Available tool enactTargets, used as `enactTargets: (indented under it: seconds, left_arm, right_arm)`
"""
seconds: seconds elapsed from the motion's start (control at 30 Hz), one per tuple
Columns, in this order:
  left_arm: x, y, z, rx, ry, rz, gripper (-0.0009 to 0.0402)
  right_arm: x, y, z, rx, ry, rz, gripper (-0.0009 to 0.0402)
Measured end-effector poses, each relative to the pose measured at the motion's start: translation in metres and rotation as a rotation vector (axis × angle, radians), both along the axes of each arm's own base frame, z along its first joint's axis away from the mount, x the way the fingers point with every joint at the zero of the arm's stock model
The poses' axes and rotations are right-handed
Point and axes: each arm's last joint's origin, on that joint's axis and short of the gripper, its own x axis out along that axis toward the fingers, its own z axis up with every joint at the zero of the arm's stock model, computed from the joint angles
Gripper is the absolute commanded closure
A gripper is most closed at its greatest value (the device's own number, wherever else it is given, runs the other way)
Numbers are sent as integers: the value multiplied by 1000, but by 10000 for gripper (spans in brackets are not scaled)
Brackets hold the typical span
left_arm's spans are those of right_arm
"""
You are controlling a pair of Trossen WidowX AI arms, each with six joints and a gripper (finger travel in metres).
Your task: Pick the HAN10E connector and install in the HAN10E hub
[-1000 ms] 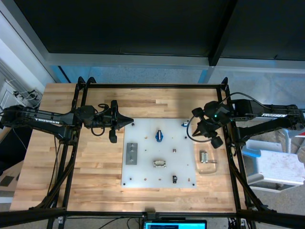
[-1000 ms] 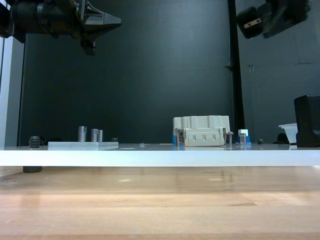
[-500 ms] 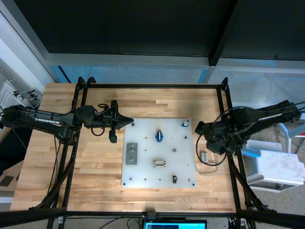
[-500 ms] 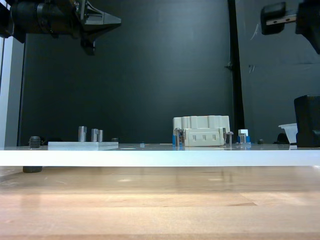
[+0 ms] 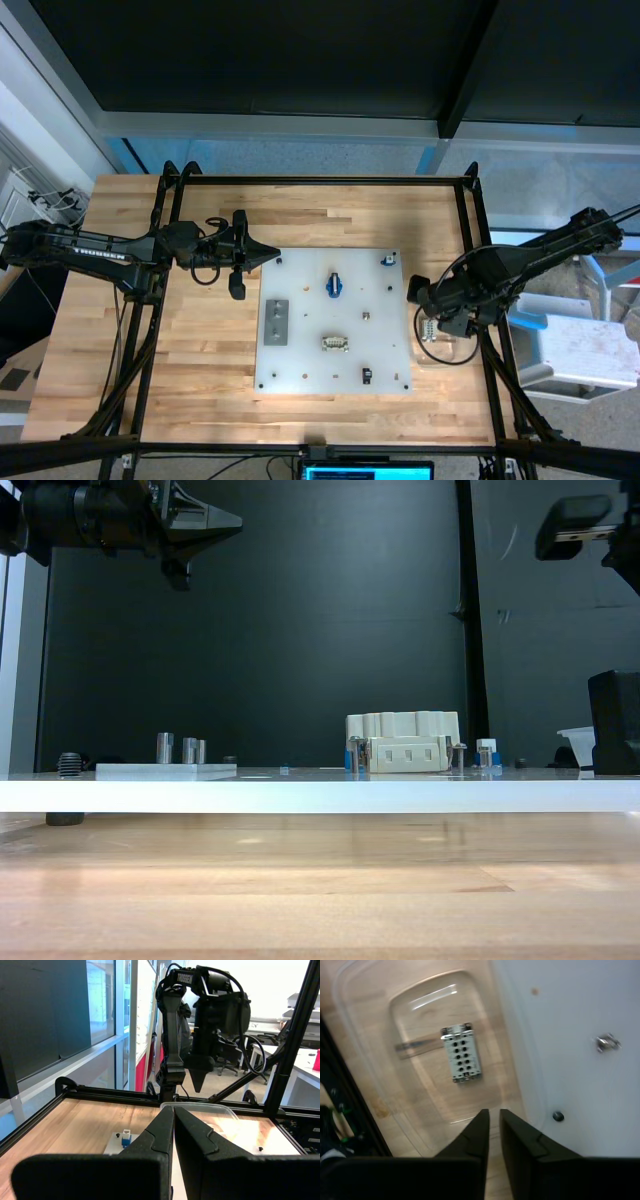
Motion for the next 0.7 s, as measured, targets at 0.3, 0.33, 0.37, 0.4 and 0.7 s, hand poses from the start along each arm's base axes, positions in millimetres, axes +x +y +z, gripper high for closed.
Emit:
enactTargets:
  seconds: [0.3, 0.33, 0.37, 0.4, 0.7]
  left_arm:
    - [0, 0, 0, 0, 0, 0, 393]
    - [0, 0, 0, 0, 0, 0, 393]
    - [0, 0, 0, 0, 0, 0, 393]
    - [0, 0, 0, 0, 0, 0, 393]
    - [0, 0, 0, 0, 0, 0, 393]
  right_arm:
    - [-2, 5, -24, -15, 9, 111, 196]
    - [-2, 5, -27, -16, 12, 117, 186]
    - [-2, 5, -31, -18, 18, 119, 178]
    - [-2, 5, -34, -21, 27, 119, 170]
    - [5, 9, -49, -37, 80, 122, 154]
